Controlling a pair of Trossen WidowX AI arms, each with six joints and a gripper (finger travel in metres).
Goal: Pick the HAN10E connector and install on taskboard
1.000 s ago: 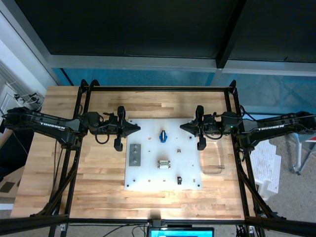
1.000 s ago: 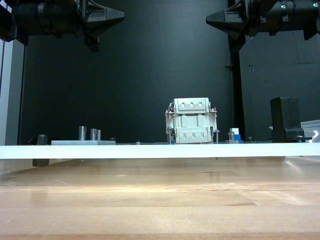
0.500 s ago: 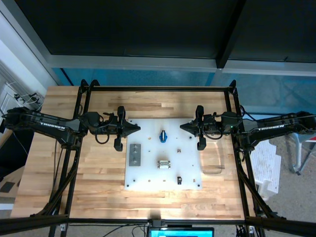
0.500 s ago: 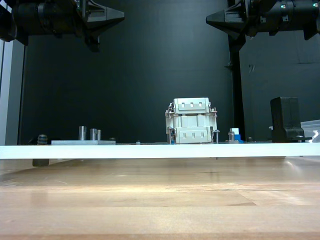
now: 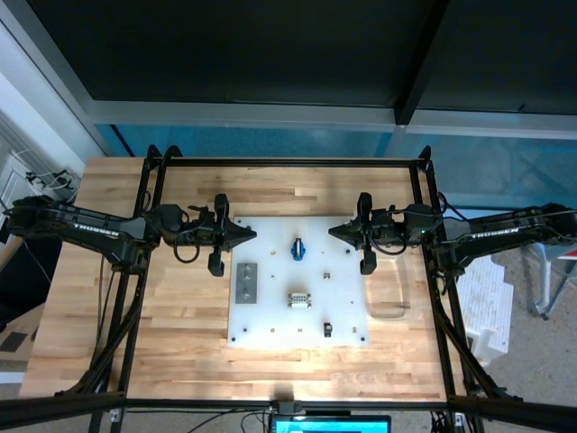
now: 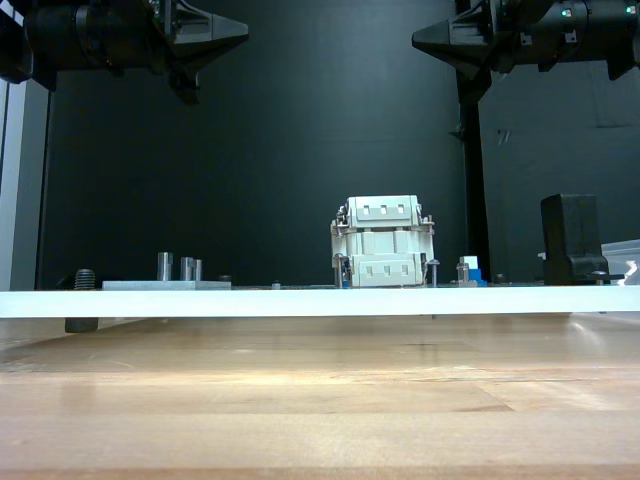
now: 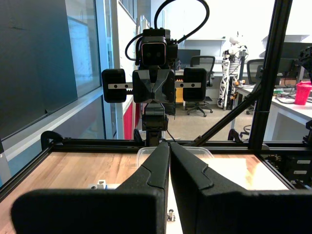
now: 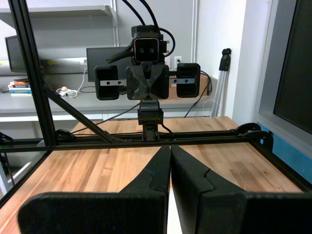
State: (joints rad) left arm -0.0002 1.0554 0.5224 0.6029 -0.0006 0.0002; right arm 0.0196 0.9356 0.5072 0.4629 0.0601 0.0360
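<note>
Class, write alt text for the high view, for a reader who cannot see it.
A cream HAN10E connector sits near the middle of a white taskboard on a wooden table. The left hand and right hand, both shut and empty, hover above the board's far corners, pointing toward each other.

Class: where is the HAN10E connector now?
High view: the HAN10E connector stands on the taskboard, right of the grey block; left gripper and right gripper hang shut above its far corners.

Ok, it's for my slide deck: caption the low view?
HAN10E connector stands on the taskboard; left gripper and right gripper hang high above it, fingers shut.
</note>
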